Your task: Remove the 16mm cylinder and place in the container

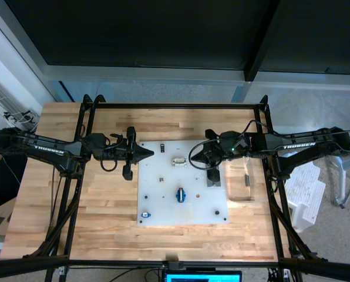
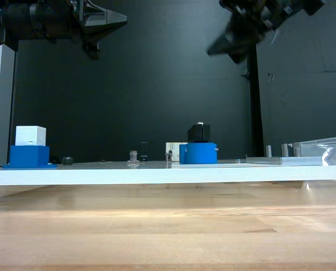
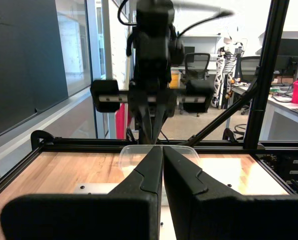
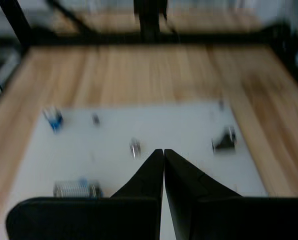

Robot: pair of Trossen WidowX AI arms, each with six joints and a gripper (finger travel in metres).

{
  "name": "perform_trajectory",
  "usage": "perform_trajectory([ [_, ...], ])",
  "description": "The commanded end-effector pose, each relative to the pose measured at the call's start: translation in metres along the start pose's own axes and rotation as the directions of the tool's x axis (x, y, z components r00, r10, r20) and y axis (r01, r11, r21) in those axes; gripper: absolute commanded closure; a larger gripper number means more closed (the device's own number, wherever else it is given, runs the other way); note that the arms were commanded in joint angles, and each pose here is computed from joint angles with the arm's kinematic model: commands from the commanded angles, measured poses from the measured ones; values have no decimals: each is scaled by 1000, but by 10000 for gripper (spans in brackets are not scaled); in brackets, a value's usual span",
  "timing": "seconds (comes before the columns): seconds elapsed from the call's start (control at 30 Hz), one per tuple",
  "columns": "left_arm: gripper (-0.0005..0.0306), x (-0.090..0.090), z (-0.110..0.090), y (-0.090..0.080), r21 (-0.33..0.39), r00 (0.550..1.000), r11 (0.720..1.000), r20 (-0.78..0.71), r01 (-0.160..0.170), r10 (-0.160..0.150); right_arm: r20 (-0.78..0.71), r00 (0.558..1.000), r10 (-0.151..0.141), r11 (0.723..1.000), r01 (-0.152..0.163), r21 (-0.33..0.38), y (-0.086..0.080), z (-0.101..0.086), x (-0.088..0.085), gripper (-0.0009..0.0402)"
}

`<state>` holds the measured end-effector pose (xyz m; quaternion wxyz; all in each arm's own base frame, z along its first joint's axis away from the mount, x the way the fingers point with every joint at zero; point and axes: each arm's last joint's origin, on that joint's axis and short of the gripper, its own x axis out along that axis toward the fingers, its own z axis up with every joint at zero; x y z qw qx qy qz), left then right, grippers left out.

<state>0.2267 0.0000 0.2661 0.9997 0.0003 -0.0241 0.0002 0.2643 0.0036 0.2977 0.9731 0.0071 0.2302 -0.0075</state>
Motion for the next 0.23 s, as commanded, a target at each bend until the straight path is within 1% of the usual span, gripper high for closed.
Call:
perform_trajectory([
  [0.03,300,0,0,0,0,1000,1000,0,0,0,128,992,7,1000,-7,-2,-6,5,3,393],
  [0.17,300,0,0,0,0,1000,1000,0,0,0,253,967,-13,1000,18,-16,-13,6,4,393],
  [0.2,300,0,0,0,0,1000,1000,0,0,0,280,960,-5,1000,10,-17,-14,6,5,393],
  [0.23,300,0,0,0,0,1000,1000,0,0,0,307,952,14,1000,-8,-21,-16,5,5,393],
])
